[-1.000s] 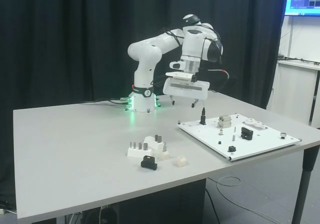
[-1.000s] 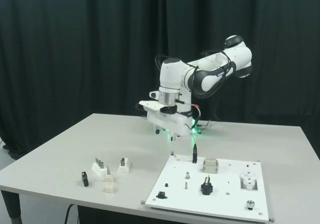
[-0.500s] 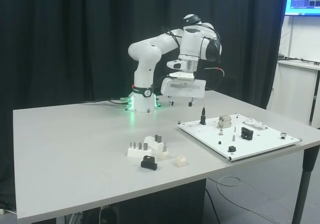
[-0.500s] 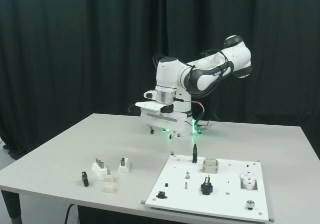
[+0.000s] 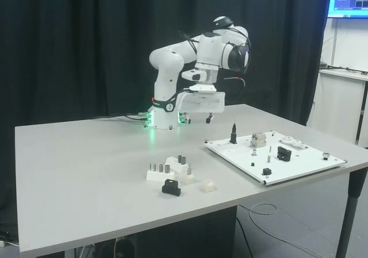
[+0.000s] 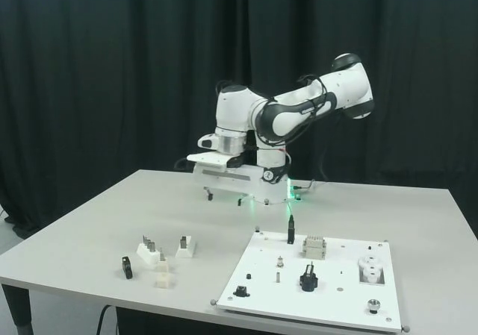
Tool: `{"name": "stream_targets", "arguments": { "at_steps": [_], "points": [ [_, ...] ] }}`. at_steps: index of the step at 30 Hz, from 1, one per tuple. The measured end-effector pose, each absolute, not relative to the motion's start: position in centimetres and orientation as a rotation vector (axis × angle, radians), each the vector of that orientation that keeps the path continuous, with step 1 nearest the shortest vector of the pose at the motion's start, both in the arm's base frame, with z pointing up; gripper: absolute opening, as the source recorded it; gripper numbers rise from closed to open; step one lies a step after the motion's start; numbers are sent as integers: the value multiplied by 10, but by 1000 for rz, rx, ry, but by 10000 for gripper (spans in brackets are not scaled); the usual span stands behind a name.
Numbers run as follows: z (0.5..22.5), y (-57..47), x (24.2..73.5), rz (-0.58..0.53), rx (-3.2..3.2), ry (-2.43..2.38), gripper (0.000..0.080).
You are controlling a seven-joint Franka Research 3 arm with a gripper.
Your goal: Pick square peg 3.
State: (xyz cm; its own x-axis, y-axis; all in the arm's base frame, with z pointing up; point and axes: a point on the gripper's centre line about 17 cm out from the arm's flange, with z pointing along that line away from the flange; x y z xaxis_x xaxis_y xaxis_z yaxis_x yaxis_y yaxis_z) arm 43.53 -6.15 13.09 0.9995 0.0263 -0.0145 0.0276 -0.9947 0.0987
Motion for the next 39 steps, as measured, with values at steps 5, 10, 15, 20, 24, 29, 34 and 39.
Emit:
{"name": "stream_targets", "arguments": {
  "at_steps": [5,10,15,20,24,29,34,39],
  "points": [
    [126,-77,445,14,3062,147,800],
    [117,-93,459,55,3074,213,800],
    [105,-107,472,73,3077,310,800],
    [91,-123,482,67,3070,378,800],
    [79,-134,489,45,3062,415,800],
    [68,-143,497,20,3066,421,800],
    [59,-152,506,4,3072,437,800],
    [50,-162,513,-17,3070,456,800]
  ]
}}
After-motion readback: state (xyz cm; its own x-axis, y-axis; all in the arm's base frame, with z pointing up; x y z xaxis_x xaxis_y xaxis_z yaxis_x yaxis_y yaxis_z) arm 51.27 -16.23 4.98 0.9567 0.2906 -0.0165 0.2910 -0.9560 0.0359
